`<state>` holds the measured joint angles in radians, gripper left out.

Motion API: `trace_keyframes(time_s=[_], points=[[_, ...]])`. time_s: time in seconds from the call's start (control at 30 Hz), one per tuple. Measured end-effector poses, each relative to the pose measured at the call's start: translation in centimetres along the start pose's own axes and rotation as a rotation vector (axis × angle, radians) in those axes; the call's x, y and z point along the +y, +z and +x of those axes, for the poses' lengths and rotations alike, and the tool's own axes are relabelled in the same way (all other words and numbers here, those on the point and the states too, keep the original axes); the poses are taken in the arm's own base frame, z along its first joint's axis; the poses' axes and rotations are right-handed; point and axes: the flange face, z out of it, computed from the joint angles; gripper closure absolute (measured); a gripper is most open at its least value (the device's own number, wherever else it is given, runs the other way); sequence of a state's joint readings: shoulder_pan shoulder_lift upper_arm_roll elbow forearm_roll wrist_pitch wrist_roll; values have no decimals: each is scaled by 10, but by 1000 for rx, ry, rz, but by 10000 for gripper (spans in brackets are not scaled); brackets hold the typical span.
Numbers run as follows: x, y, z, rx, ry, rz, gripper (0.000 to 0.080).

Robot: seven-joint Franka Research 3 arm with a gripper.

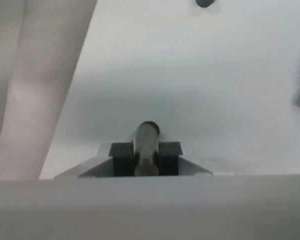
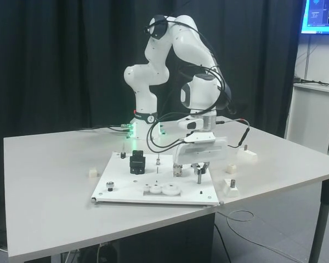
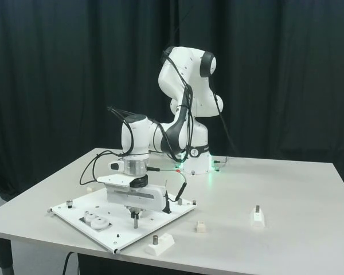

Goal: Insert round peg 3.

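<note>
Wrist view: end effector (image 1: 146,159) clamps the peg (image 1: 146,145) upright, just above the white board (image 1: 200,75).
Its long axis points straight down; the target hole is not visible under it.

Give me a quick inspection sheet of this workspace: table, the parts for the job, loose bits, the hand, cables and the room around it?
Surface: grey table carrying a white board.
Job's things: round peg held upright in the hand, above the board, not yet inserted.
Clutter: black block, white gears and small posts on the board; small white blocks on the table beside it.
Grippers: hand shut on the peg, pointing down.
Cables: black cable looping from the hand; another hangs off the table edge.
Surroundings: black curtains; a white cabinet and a screen in the first room view.
</note>
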<state>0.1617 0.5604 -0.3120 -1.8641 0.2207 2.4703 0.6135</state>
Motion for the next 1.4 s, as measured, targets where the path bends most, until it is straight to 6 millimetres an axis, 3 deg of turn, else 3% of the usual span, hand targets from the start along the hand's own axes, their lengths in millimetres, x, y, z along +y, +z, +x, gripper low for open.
trace_keyframes(time_s=[0.7, 0.97, 1.0, 1.17, 1.2, 1.4], points=[[3, 8, -3, 18, 3, 20, 701], [3, -5, 2, 29, 6, 34, 701], [3, -8, 3, 31, 7, 37, 382], [3, -22, 5, 32, 11, 48, 382], [3, -25, 6, 32, 11, 51, 98], [3, -37, 7, 24, 14, 56, 98]])
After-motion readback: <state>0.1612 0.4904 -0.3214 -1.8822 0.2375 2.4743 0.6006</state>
